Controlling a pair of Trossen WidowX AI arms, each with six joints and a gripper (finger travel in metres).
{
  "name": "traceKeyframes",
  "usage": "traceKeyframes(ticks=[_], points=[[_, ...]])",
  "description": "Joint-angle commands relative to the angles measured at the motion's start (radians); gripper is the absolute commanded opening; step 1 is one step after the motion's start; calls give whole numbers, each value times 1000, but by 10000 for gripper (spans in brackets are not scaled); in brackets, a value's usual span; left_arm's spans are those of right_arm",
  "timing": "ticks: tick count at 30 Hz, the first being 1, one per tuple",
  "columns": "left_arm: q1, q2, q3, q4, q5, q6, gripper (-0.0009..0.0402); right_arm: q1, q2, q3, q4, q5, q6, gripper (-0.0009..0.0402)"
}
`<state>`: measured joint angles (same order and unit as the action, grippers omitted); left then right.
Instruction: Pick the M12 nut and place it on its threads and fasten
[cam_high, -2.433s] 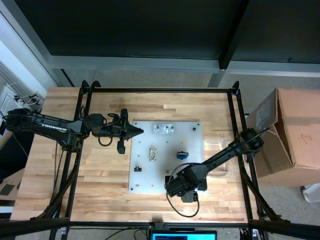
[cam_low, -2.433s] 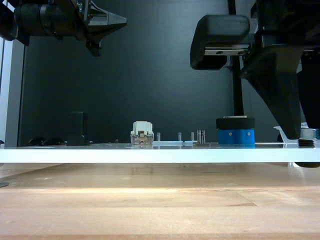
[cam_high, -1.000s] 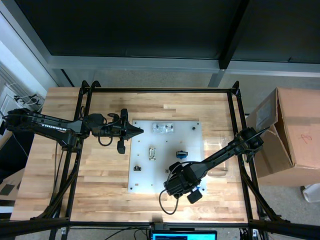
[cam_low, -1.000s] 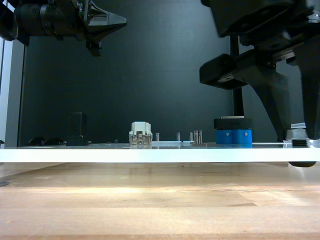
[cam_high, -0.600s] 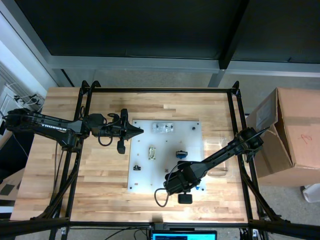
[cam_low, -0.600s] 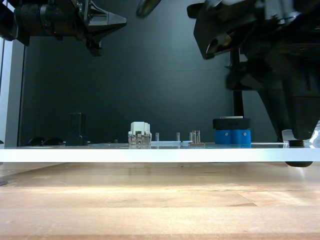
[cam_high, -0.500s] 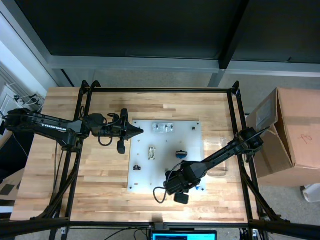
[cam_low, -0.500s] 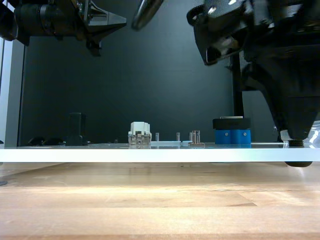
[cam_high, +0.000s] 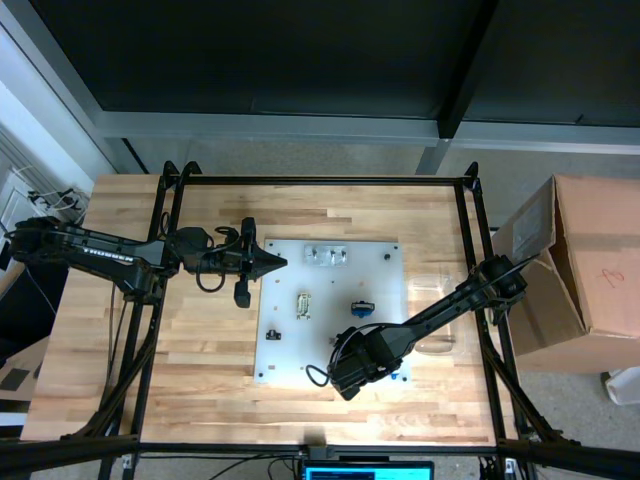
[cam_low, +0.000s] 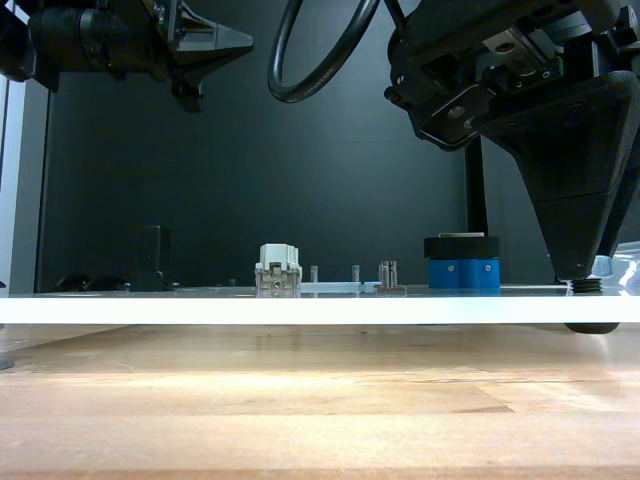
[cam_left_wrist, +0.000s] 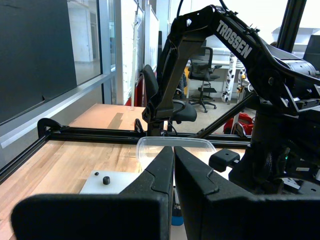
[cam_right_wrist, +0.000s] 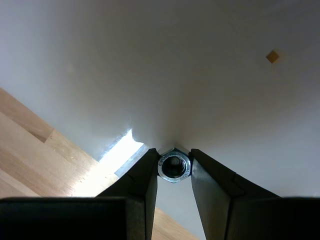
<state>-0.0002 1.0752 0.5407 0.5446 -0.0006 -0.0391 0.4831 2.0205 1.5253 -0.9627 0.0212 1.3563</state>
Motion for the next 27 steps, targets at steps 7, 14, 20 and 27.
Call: traceKeyframes(ticks=[7,14,20,27], points=[[0,0,0,0,0,0,0,4,-5,1,-3,3,-4,36],[0,0,0,0,0,0,0,5,-7,1,-1,-16,-3,107],[0,0,0,0,0,0,0,6,-18,1,0,-19,-3,170],[0,0,0,0,0,0,0,6,-44,2,-1,-21,-26,216]])
